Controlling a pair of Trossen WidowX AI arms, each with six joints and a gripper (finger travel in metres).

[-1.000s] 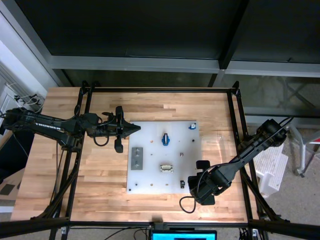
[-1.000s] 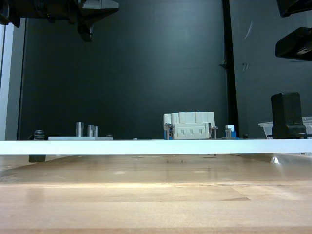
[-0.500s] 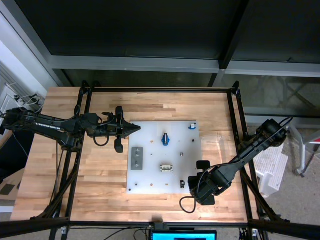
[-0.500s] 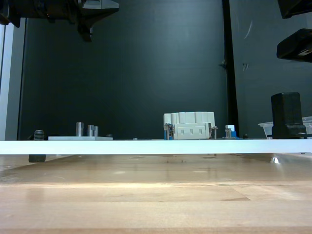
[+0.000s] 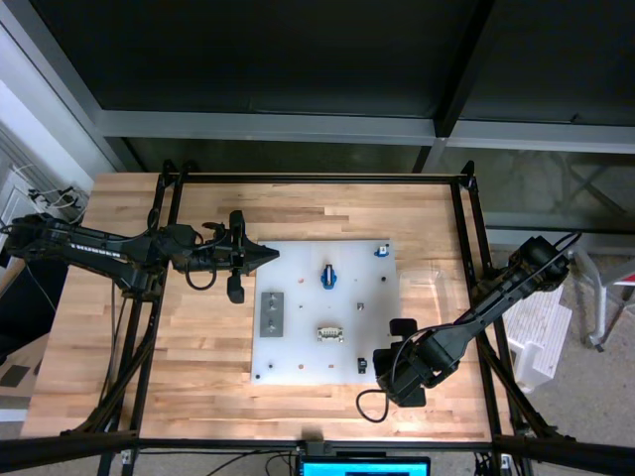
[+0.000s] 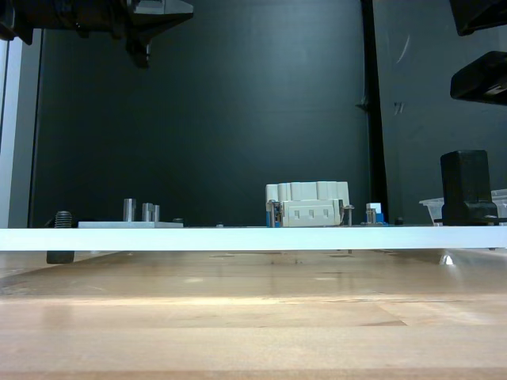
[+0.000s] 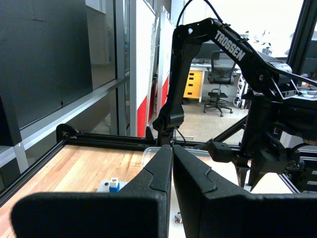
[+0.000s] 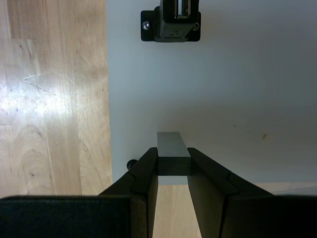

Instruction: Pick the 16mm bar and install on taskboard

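1. 16mm bar (image 8: 173,151): I count one. It is pinched between the two fingers (image 8: 146,181) of the right gripper (image 8: 173,166).
2. That bar hangs in the air over the white board (image 8: 237,99), just inside the board's near right corner. It is not in any seat.
3. From the low view, I see the right gripper sits high above the board.
4. I see one left gripper (image 7: 172,163). Its two tips are pressed together with nothing between them. It hangs high over the board's far left corner.
5. On the board I count one grey plate (image 5: 271,312) by the left edge, with three short metal pegs (image 6: 129,210) standing up on it.
6. I also count one cream plug block (image 5: 329,334) near the middle, one blue part (image 5: 327,276) behind it, and one tiny blue part (image 5: 380,251) at the far right corner.
7. One black holder (image 8: 174,22) sits by the near edge, near the bar.
8. One clear tray (image 5: 425,279) lies on the worktop just beside the board's right edge.
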